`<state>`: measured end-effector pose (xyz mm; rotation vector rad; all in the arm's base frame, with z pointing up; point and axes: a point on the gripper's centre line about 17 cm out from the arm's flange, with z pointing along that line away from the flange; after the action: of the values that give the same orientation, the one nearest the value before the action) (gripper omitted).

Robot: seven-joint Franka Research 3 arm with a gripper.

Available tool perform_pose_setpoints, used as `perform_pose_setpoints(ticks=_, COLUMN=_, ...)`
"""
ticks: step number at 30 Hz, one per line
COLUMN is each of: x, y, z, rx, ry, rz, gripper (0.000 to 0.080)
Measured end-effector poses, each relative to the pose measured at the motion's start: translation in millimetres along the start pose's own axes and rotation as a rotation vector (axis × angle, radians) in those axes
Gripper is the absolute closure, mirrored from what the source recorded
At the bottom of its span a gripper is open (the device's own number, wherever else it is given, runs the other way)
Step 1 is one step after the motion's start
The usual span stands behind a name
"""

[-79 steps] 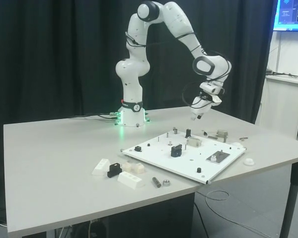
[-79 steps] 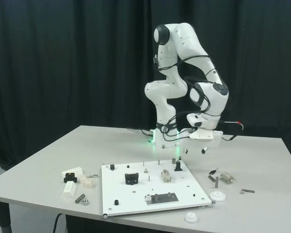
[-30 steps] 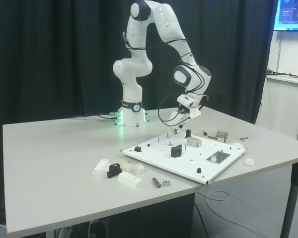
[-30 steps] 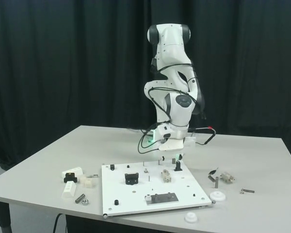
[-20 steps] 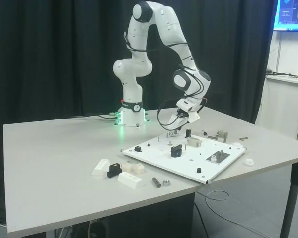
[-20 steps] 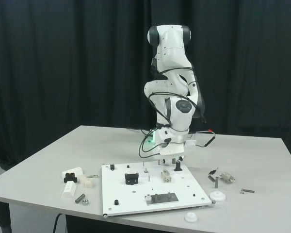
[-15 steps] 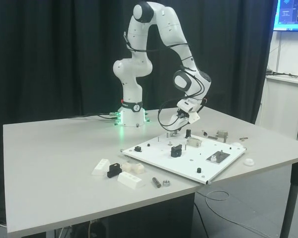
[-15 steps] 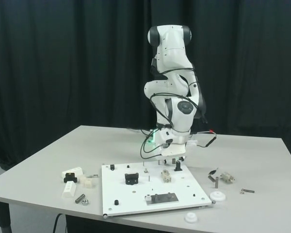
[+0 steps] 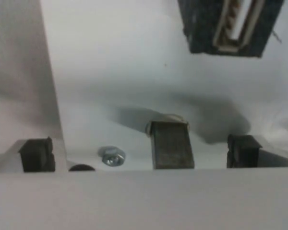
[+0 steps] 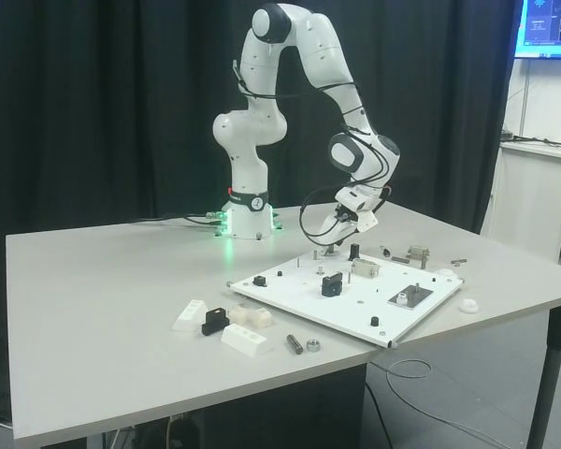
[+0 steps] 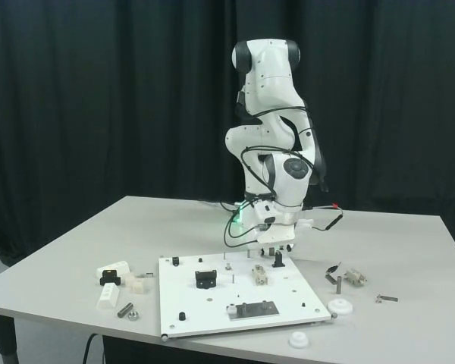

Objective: Remove square peg 4.

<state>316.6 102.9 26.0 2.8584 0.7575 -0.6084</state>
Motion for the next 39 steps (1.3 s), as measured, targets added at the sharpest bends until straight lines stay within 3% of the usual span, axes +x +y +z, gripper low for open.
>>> perform_pose_setpoints(ticks=16, x=1, y=8, z=-1.1, rx=-0.043, ry=0.001, rz=0.009, gripper=0.0003)
perform_pose_setpoints(ticks=25, x=0, y=13, z=-0.6, rx=-0.040, ry=0.001, rz=0.024, gripper=0.0003)
perform_pose_setpoints(ticks=26, x=0, y=14, z=-0.4, rx=-0.039, ry=0.001, rz=0.026, gripper=0.0094)
perform_pose_setpoints(ticks=32, x=-1, y=17, z=1.5, rx=-0.034, ry=-0.002, rz=0.035, gripper=0.0094)
perform_pose_setpoints(ticks=33, x=-1, y=18, z=1.7, rx=-0.033, ry=-0.002, rz=0.036, gripper=0.0310)
perform_pose_setpoints(ticks=37, x=-1, y=19, z=2.4, rx=-0.031, ry=0.000, rz=0.039, gripper=0.0310)
perform_pose_setpoints(ticks=38, x=0, y=19, z=2.5, rx=-0.031, ry=0.000, rz=0.040, gripper=0.0508)
perform_pose_setpoints(ticks=39, x=0, y=19, z=2.5, rx=-0.031, ry=0.001, rz=0.040, gripper=0.0508)
